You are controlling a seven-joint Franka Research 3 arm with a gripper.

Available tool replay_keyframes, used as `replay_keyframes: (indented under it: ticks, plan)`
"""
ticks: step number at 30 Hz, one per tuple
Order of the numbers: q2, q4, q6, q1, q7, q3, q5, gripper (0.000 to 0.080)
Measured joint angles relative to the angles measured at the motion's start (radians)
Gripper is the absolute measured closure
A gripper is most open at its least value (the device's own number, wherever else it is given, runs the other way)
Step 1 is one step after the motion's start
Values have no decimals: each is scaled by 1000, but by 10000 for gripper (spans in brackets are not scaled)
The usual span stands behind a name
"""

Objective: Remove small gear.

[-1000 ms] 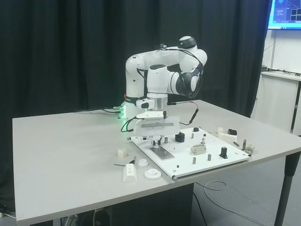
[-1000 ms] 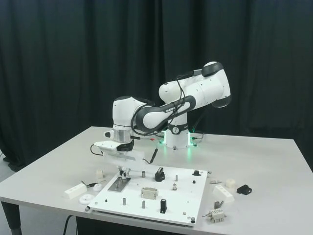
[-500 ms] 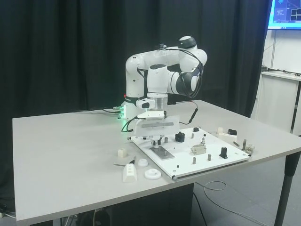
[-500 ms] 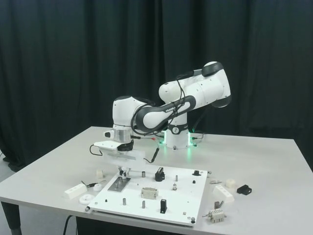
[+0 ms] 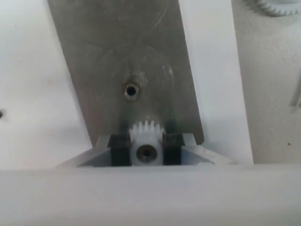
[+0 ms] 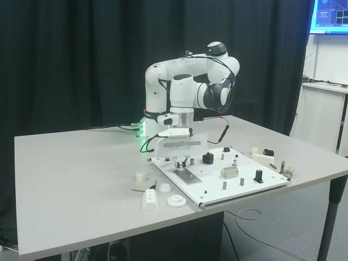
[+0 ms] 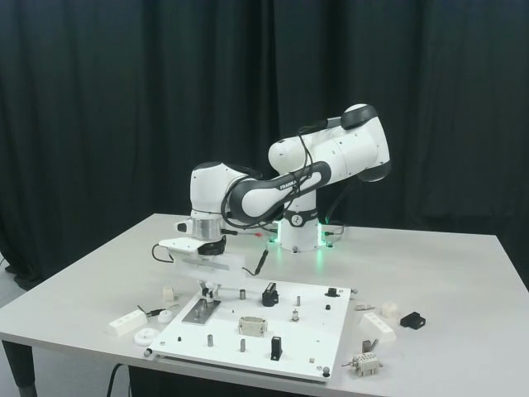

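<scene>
The small white gear (image 5: 146, 140) sits between the black pads (image 5: 121, 149) of my gripper (image 5: 146, 149), which is shut on it. It hangs just above the grey metal plate (image 5: 122, 61), close to a small hole (image 5: 131, 89) in that plate. In the room views my gripper (image 6: 182, 161) (image 7: 208, 289) points straight down over the grey plate (image 6: 187, 175) (image 7: 201, 310), at the near left corner of the white board (image 6: 239, 187). The gear itself is too small to make out there.
Beside the board lie two white gears (image 6: 176, 201) (image 6: 165, 188), a white block (image 6: 149, 200) and a small cube (image 6: 141, 175). The board carries black parts (image 6: 207, 159) (image 6: 259, 175), pegs and a connector (image 6: 229, 173). More loose parts (image 6: 268, 153) lie at the right.
The hand has risen slightly above the grey plate, with the small gear still held between the fingers.
</scene>
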Motion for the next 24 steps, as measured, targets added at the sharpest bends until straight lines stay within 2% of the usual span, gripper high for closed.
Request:
replay_keyframes:
  ticks: [11, 24]
  plan:
    - [0, -1, 0, 0, 68, 0, 3, 666]
    - [0, -2, 2, 2, 75, 0, 4, 666]
